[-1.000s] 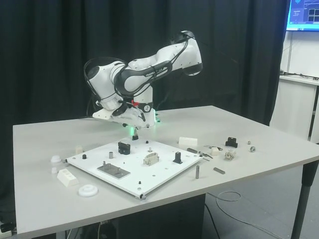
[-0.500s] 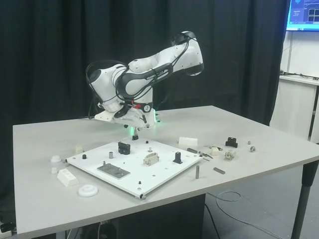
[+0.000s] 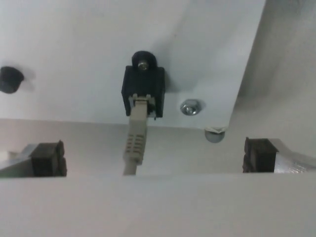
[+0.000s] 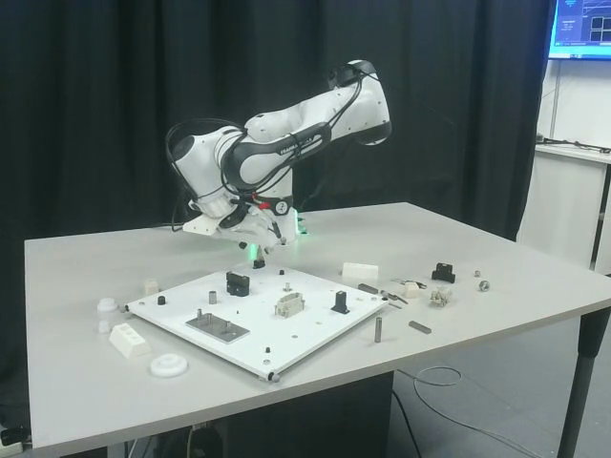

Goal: Remove Ethernet.

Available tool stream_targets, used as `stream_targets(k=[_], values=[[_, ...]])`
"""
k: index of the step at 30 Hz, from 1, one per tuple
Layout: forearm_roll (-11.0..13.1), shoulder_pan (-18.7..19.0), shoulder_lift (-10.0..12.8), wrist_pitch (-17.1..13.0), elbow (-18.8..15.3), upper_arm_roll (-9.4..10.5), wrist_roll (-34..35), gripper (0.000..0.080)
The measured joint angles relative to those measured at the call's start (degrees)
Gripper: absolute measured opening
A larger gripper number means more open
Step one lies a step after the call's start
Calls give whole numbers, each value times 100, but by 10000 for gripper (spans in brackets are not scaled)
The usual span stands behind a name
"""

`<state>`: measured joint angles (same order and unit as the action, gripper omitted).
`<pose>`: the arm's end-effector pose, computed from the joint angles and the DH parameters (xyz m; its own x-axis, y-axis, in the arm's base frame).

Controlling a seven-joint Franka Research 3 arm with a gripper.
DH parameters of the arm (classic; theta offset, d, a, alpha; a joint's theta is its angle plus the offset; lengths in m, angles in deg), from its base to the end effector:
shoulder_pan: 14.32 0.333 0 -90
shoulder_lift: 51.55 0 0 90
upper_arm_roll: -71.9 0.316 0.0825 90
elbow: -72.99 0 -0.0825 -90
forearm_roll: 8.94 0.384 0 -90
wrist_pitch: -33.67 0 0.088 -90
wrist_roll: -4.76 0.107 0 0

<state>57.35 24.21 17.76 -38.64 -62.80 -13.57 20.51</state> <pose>0.3076 -0.2632 0.2019 -0.3896 -0.7746 -0.4982 -0.9084 0.2343 0.3462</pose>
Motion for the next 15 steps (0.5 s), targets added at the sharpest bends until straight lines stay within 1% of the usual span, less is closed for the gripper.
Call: stream_targets(k=[9, 15], values=[[108, 14, 0, -47, -31, 58, 13, 800], [170, 15, 0, -82, -33, 102, 157, 800]])
